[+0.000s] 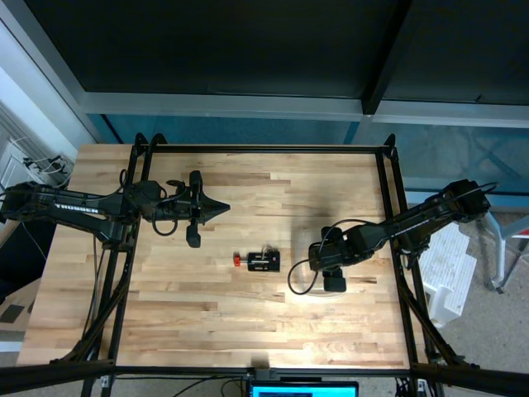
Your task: Pick the rca connector and install on the hub
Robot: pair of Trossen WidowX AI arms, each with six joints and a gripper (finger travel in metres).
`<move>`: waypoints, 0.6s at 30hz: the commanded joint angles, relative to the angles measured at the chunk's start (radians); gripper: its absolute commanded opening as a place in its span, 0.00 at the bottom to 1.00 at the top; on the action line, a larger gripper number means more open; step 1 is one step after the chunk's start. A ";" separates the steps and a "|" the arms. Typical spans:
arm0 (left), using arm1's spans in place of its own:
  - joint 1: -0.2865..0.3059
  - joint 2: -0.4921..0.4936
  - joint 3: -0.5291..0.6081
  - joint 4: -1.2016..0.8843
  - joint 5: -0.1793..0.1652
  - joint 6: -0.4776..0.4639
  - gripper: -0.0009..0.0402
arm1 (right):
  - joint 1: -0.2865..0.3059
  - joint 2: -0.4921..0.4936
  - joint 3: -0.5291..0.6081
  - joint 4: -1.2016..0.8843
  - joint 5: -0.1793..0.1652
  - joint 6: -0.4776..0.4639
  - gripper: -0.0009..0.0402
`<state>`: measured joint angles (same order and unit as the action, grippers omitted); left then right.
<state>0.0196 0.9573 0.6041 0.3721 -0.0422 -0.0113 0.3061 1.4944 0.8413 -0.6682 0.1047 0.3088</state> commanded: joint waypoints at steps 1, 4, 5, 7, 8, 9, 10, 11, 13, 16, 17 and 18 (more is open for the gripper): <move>0.000 0.000 0.000 0.000 0.000 0.000 0.02 | 0.000 0.000 -0.005 0.007 0.000 0.001 0.44; 0.000 0.000 0.000 0.000 0.000 0.000 0.02 | 0.002 0.000 -0.006 0.008 0.000 0.001 0.40; 0.000 0.000 0.000 0.000 0.000 0.000 0.02 | 0.002 0.000 -0.006 0.009 0.000 0.001 0.39; 0.000 0.000 0.000 0.000 0.000 0.000 0.02 | 0.002 0.000 -0.006 0.010 0.000 0.001 0.36; 0.000 0.000 0.000 0.000 0.000 0.000 0.02 | 0.002 0.000 -0.006 0.011 0.000 0.000 0.34; 0.000 0.000 0.000 0.000 0.000 0.000 0.02 | 0.002 0.000 -0.006 0.012 0.000 0.000 0.33; 0.000 0.000 0.000 0.000 0.000 0.000 0.02 | 0.002 0.000 -0.006 0.013 0.000 0.000 0.31; 0.000 0.000 0.000 0.000 0.000 0.000 0.02 | 0.002 0.000 -0.006 0.014 0.000 0.000 0.30; 0.000 0.000 0.000 0.000 0.000 0.000 0.02 | 0.002 0.000 -0.006 0.016 0.000 0.000 0.28; 0.000 0.000 0.000 0.000 0.000 0.000 0.02 | 0.002 0.000 -0.006 0.017 0.000 0.000 0.25; 0.000 0.000 0.000 0.000 0.000 0.000 0.02 | 0.002 0.000 -0.006 0.017 0.000 0.000 0.25; 0.000 0.000 0.000 0.000 0.000 0.000 0.02 | 0.002 0.000 -0.006 0.016 0.000 0.000 0.24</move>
